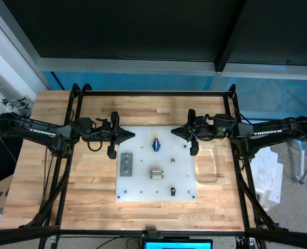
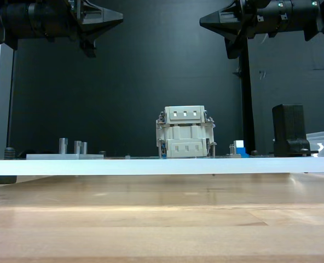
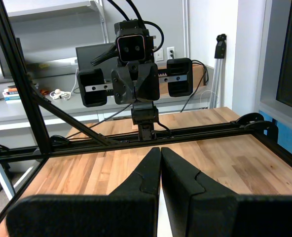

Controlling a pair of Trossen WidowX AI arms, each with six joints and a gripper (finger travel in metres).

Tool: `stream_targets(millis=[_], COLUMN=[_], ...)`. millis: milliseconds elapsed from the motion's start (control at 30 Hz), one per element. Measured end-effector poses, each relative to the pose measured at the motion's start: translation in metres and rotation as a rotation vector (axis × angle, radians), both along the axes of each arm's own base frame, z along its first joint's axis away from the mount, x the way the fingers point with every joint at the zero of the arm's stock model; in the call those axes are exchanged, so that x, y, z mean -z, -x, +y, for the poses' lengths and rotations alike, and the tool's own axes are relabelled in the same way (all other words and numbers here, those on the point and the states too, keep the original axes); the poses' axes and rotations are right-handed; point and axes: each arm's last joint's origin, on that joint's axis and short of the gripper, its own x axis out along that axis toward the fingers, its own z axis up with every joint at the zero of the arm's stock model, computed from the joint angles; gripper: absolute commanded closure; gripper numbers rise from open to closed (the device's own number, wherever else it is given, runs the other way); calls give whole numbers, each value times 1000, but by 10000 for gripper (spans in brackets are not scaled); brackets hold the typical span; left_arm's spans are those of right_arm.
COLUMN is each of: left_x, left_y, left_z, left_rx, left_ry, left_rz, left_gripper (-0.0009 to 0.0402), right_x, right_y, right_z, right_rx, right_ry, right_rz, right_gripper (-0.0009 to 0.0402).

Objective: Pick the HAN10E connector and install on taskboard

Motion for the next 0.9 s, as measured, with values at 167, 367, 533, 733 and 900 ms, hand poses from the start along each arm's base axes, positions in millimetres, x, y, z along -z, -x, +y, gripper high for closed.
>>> stream_targets(millis=[167, 367, 533, 733, 900], left_x=[0, 0, 0, 0, 0], left_y=[0, 0, 0, 0, 0], left_z=[0, 0, 0, 0, 0], left_rx=[0, 0, 0, 0, 0], left_ry=[0, 0, 0, 0, 0], left_rz=[0, -1, -1, 0, 0], left_gripper=[392, 392, 392, 392, 392], right_x=[0, 3, 5, 5, 5], right_y=[0, 1, 1, 1, 1], right_z=[0, 1, 1, 1, 1], right_rx=[-1, -3, -4, -5, -5], right_ry=[2, 3, 1, 2, 2], right_rz=[-1, -31, -27, -29, -29], right_gripper=[393, 393, 393, 393, 393])
